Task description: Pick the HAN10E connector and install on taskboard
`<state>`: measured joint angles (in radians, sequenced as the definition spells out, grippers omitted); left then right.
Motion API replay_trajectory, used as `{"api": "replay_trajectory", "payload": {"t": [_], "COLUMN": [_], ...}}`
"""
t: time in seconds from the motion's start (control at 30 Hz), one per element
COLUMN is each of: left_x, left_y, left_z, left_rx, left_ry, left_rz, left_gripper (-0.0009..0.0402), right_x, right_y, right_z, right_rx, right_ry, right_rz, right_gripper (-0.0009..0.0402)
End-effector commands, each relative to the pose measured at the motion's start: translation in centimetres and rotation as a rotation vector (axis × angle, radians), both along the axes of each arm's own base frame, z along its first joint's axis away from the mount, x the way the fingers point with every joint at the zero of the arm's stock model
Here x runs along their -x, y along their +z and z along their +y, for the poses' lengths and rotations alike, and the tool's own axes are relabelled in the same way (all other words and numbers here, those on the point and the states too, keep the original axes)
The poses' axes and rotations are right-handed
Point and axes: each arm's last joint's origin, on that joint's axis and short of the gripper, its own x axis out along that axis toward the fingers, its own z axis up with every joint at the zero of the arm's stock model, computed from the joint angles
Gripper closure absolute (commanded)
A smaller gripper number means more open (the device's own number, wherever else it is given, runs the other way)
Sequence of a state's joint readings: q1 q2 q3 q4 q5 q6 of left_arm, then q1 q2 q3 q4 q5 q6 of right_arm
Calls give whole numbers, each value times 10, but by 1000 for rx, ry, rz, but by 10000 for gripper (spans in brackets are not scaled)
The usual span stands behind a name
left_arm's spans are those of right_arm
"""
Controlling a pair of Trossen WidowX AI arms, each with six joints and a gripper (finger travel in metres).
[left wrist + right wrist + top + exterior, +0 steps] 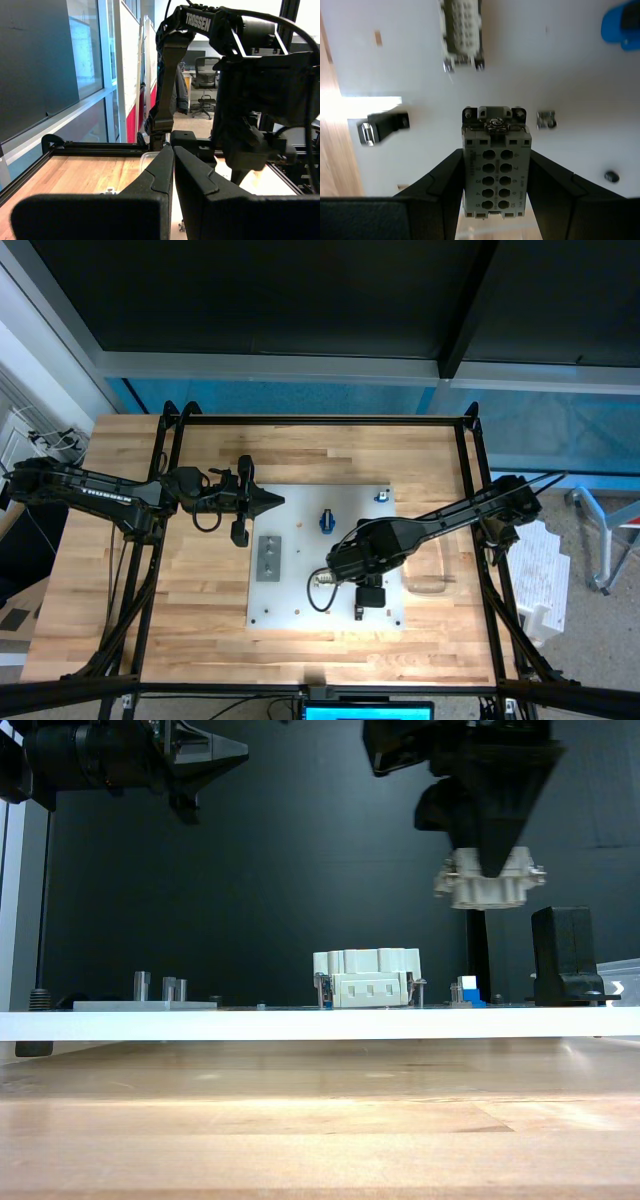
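The HAN10E connector, a small beige-grey block with two rows of pin holes, is clamped between my right gripper's fingers. In the low view the connector hangs well above the white taskboard, to the right of the beige socket mounted on it. My right gripper is over the taskboard's near right part. My left gripper hovers at the board's far left edge, shut and empty, its fingers pressed together.
On the board are a grey metal block, a blue part and a black fitting. A clear plastic tray lies just right of the board. Black frame rails run along the table's sides.
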<state>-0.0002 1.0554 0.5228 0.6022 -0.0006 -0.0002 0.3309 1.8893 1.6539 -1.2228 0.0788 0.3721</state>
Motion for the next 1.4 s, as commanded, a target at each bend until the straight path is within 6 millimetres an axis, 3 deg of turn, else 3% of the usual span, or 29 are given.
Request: {"api": "replay_trajectory", "payload": {"t": [0.03,0.53,0.83,1.4], "left_x": [0,0,0,0], "left_y": [0,0,0,0], "left_z": [0,0,0,0], "left_rx": [0,0,0,0], "left_ry": [0,0,0,0], "left_rz": [0,0,0,0], "left_gripper": [392,392,392,392], "right_x": [-12,-59,-75,-78], "right_y": [-3,-14,-22,-28], "right_z": [3,8,8,9], "right_rx": [0,4,6,-7], "right_ry": [7,39,55,56], "right_rz": [0,-1,-5,3], "right_gripper": [361,361,361,361]}}
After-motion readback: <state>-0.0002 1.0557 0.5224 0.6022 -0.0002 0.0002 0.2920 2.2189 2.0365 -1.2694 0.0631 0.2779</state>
